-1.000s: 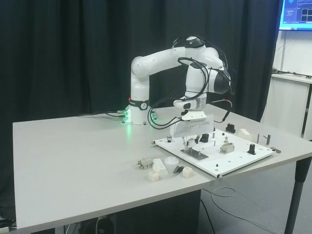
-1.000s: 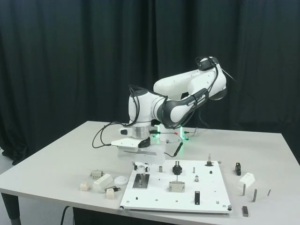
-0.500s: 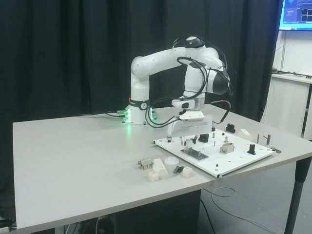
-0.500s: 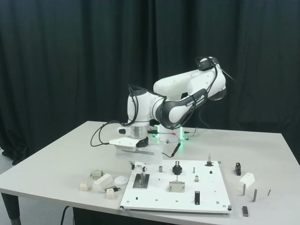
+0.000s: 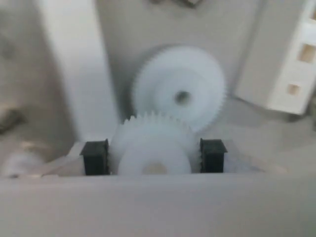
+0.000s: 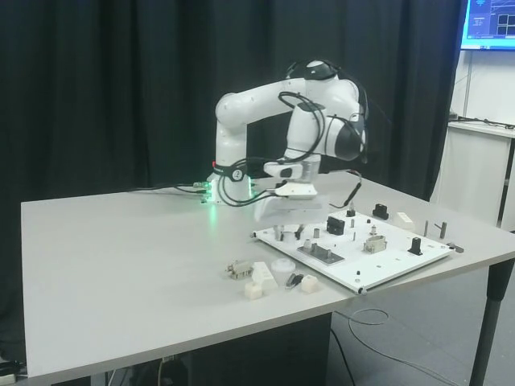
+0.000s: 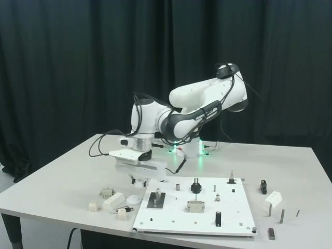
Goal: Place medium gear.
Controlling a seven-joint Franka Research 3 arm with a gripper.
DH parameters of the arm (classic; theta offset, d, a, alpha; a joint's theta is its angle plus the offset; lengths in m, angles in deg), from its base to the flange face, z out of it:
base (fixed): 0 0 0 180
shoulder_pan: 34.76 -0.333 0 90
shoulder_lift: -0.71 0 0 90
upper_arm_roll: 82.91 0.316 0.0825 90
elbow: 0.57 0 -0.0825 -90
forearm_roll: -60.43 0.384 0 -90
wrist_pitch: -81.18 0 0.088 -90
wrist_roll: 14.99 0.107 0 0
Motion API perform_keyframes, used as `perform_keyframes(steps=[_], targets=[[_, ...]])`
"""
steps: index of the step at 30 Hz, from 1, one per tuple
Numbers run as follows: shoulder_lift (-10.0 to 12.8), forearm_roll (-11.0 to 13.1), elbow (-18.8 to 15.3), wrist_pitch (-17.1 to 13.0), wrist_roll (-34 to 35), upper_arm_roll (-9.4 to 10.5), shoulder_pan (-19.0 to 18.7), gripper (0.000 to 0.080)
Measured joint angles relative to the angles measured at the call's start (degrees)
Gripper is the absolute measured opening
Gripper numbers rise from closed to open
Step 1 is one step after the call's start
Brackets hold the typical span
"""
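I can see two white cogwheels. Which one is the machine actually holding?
The smaller gear, pinched between the gripper's black fingertips. The larger gear lies free on the table beneath.

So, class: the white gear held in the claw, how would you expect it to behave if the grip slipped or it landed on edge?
The medium gear looks like rigid plastic, so probably stiff and light. Its toothed rim gives the claw purchase, so slipping seems unlikely. Being a round disc, it could roll on edge, then likely flop flat.

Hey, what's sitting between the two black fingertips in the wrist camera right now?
A white toothed gear, the smaller of two in the wrist view, sits between the black fingertips. The larger gear lies below it on the grey table.
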Motion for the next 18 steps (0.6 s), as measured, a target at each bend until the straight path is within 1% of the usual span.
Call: perform_keyframes(steps=[9,13,18], targets=[[-0.04,0.39,-3.35,-0.58,-5.52,0.24,2.04,0.0396],[-0.19,1.51,-4.95,-0.58,-7.9,0.3,2.61,0.0396],[-0.52,3.56,-6.91,-0.67,-10.44,0.53,2.99,0.0396]])
